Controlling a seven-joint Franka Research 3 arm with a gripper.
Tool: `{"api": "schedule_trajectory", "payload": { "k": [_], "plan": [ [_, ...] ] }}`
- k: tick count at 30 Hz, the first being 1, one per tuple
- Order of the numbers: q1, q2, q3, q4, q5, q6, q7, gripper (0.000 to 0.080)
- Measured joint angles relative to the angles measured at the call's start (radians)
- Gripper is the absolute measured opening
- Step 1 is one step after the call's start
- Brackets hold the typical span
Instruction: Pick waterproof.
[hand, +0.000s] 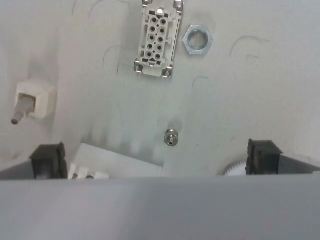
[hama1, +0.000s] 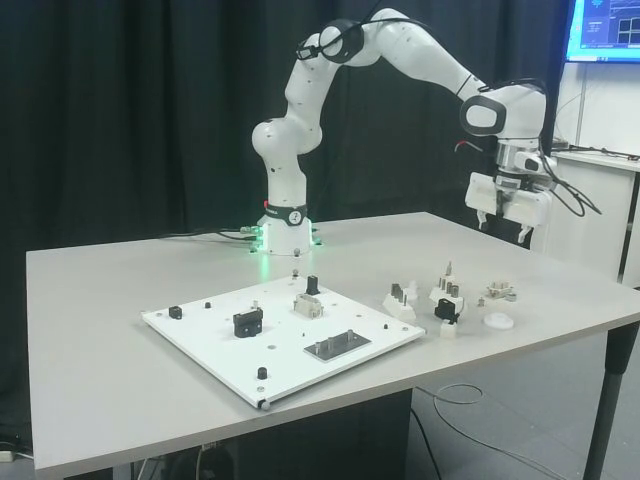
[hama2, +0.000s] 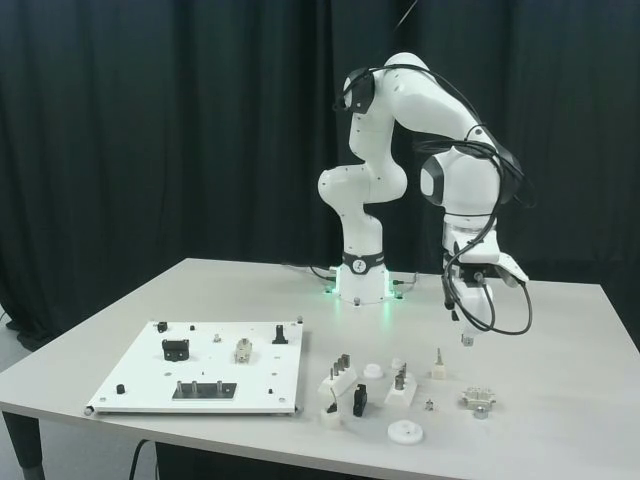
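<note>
- The waterproof connector (hama2: 478, 400) lies flat on the grey tabletop (hama2: 560, 330) in the lower right of the second room view. It is the rightmost of the loose parts. In the wrist view it shows as a pale oblong block with rows of pin holes and metal tabs at its corners.
- The hand (hama1: 503, 230) hangs well above the tabletop and carries nothing. Its two black fingertips (hand: 48, 160) are spread wide.
- I judge the connector to be stiff moulded plastic, light and not fragile. Its smooth walls may slip if they are pinched off-centre.
- The best hold is probably across the two long flat sides at mid-length. That keeps clear of the corner tabs and the pin face.
- A grey hex nut (hand: 198, 39) lies just beside one long side, so a finger coming down there could knock it.
- A small metal pin (hand: 171, 136) stands near the connector's end.
- A white gear (hama2: 404, 431), a pegged white block (hand: 35, 99) and other fittings sit further off.
- The white board (hama2: 130, 390) at lower left is well apart and no obstacle.
</note>
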Motion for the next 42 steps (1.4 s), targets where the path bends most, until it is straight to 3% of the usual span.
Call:
{"api": "schedule_trajectory", "payload": {
  "k": [42],
  "plan": [
    [0.027, 0.019, 0.000, 0.001, -0.001, 0.026, 0.052, 0.0800]
  ]
}}
